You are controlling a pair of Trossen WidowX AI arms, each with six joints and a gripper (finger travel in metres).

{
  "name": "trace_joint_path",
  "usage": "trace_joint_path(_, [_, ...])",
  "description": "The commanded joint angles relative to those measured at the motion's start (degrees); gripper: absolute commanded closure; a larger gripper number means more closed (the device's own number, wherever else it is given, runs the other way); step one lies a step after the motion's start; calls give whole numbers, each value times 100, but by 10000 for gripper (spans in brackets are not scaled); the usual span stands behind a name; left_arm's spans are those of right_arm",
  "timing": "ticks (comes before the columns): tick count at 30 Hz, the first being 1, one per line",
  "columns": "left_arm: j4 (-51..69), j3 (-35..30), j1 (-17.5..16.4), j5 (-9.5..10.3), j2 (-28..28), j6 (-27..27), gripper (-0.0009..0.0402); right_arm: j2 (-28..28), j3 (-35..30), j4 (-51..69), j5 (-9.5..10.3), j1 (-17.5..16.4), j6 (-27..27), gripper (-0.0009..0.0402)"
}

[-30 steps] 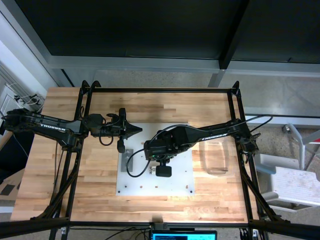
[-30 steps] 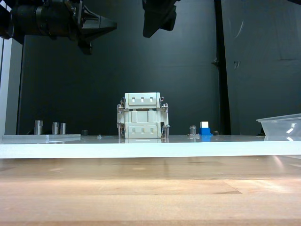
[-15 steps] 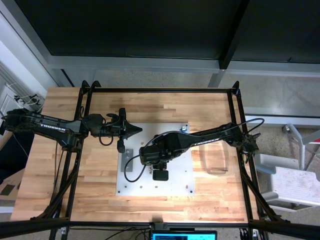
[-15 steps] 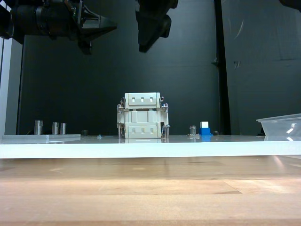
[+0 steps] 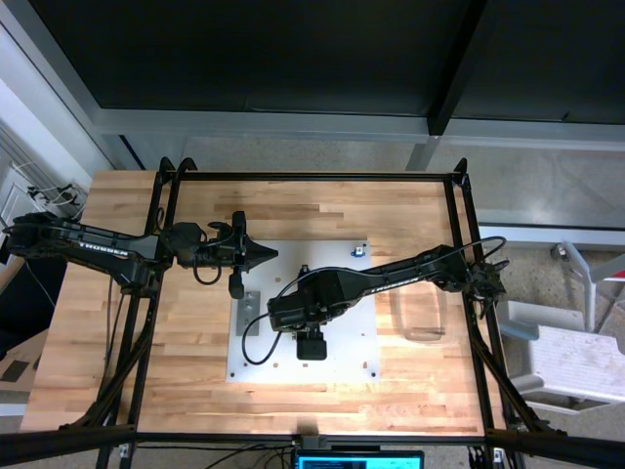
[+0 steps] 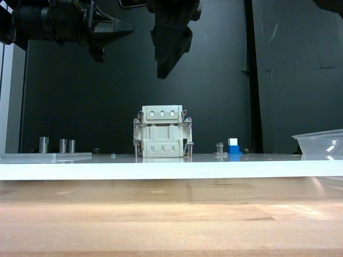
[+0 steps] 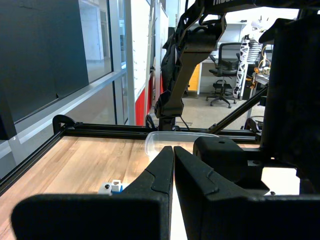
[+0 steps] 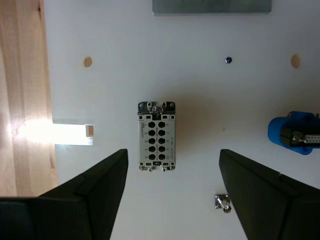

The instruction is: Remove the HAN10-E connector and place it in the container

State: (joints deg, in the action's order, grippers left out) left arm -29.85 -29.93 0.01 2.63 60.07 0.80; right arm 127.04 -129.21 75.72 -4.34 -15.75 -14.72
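Taking the table from above as a clock face with twelve at the far edge, the white board (image 5: 352, 357) lies at the centre. The HAN10-E connector (image 6: 162, 134) stands upright near the board's middle, seated there and not in the container. Its pin face is turned up, and two rows of pins show to the right wrist camera. The right gripper (image 6: 165, 67) hangs straight above it, pointing down and well clear of its top. Its fingers (image 8: 90, 195) are spread wide, one to each side of the connector. That arm reaches in from three o'clock.

The container (image 5: 422, 335) sits on the wood just off the board's three o'clock edge. The left gripper (image 5: 262, 254) hovers high over the board's eleven o'clock corner, pointing toward three o'clock, its fingers pressed together. A small blue piece (image 5: 358, 252) stands near the board's one o'clock corner. A grey metal plate (image 5: 249, 315) lies along the nine o'clock side.
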Motion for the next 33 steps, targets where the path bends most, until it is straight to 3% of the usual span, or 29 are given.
trace_joint_path(1, [2, -2, -2, -2, 2, 0, 393, 83, 2, -28, -4, -15, -2, 115])
trace_joint_path(33, [-2, -2, 0, 0, 2, 0, 393, 667, 249, -452, 160, -44, 2, 112])
